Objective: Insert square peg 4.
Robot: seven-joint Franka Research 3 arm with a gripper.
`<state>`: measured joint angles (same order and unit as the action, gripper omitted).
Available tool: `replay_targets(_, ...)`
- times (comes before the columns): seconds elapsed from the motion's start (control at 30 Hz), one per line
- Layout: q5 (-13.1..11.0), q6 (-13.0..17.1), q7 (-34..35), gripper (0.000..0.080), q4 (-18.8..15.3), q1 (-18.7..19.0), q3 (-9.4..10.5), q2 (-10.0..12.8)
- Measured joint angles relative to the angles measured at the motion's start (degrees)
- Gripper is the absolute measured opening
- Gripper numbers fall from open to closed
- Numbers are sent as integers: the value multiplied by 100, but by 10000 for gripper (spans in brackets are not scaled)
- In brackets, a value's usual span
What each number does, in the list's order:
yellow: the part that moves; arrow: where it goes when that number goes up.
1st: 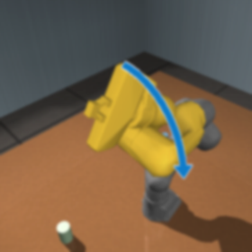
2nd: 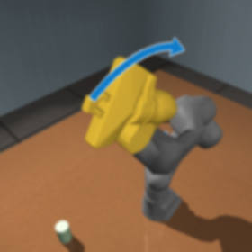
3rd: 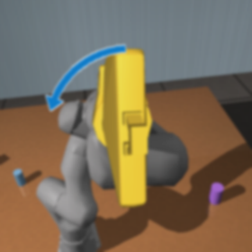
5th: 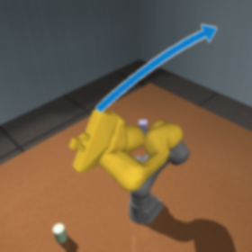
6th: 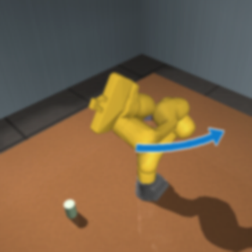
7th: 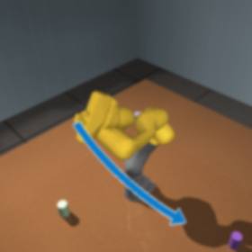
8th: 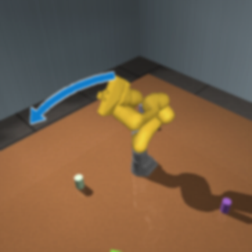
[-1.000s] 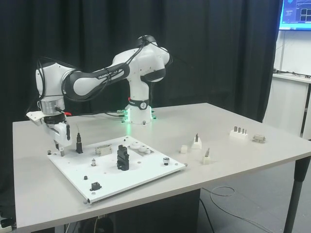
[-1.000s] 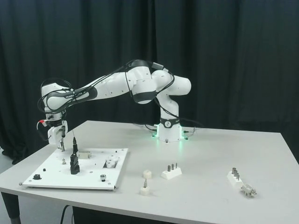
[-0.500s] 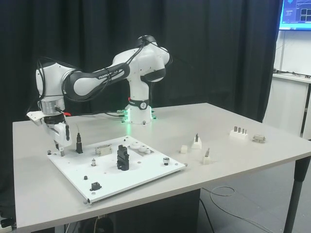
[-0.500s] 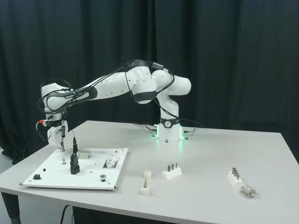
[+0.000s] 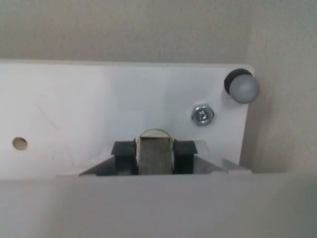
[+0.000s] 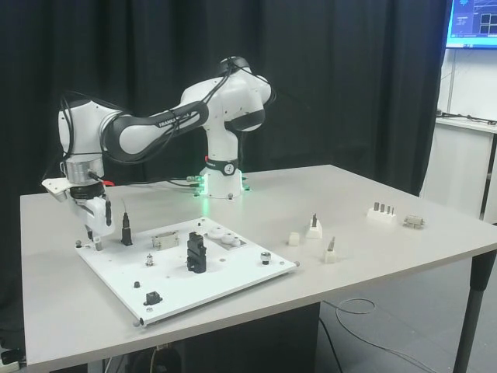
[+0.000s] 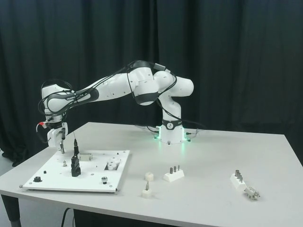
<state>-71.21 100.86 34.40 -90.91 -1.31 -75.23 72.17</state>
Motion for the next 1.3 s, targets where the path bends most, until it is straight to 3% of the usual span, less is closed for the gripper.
replay_targets(0.83,26,15,0,155,11,1,27,-13)
replay_targets(1.07,53,-59,0,155,10,10,113,-87)
replay_targets(1.1,66,-76,-1,399,11,13,118,-92)
replay_targets(1.27,137,-136,-5,399,19,28,133,-130)
replay_targets(1.3,156,-140,-5,715,22,31,133,-139)
